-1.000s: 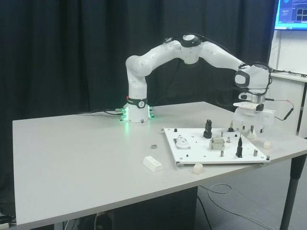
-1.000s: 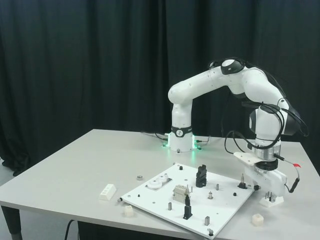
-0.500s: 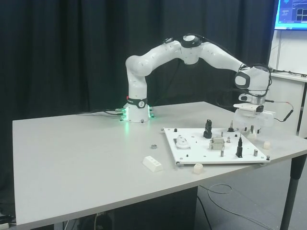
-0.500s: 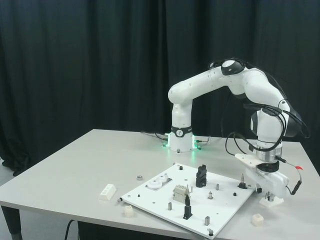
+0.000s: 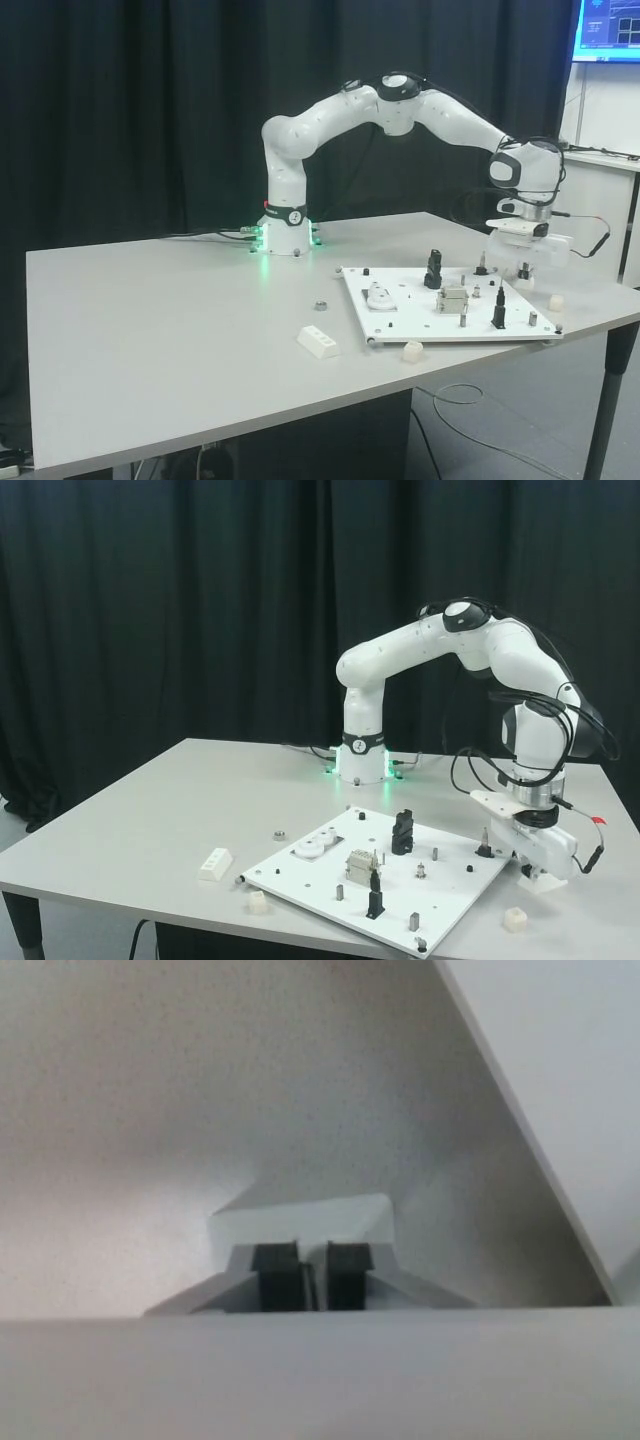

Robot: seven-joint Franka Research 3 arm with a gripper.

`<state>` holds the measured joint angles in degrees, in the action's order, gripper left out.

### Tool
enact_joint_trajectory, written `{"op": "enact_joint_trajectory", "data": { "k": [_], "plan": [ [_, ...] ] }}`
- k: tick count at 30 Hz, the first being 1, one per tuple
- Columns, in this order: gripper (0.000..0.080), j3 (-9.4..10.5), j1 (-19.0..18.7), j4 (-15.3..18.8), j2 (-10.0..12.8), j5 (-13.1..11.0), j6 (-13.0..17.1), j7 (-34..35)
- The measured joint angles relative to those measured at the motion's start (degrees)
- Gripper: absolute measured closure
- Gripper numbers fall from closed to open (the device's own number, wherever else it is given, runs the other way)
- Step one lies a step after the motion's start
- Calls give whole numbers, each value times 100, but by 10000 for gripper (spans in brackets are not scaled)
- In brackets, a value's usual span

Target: Pick round peg 1.

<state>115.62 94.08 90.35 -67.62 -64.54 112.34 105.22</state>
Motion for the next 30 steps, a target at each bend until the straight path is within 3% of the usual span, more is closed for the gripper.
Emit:
{"op": "enact_joint_trajectory", "data": {
  "k": [4,5,18,30],
  "plan": [
    [705,2,0,-17,0,0,2,0],
    [783,2,0,-22,0,1,2,0],
    [784,-94,-18,-77,45,71,-49,0],
    [785,-323,-95,-91,189,198,-386,0]
  ]
}}
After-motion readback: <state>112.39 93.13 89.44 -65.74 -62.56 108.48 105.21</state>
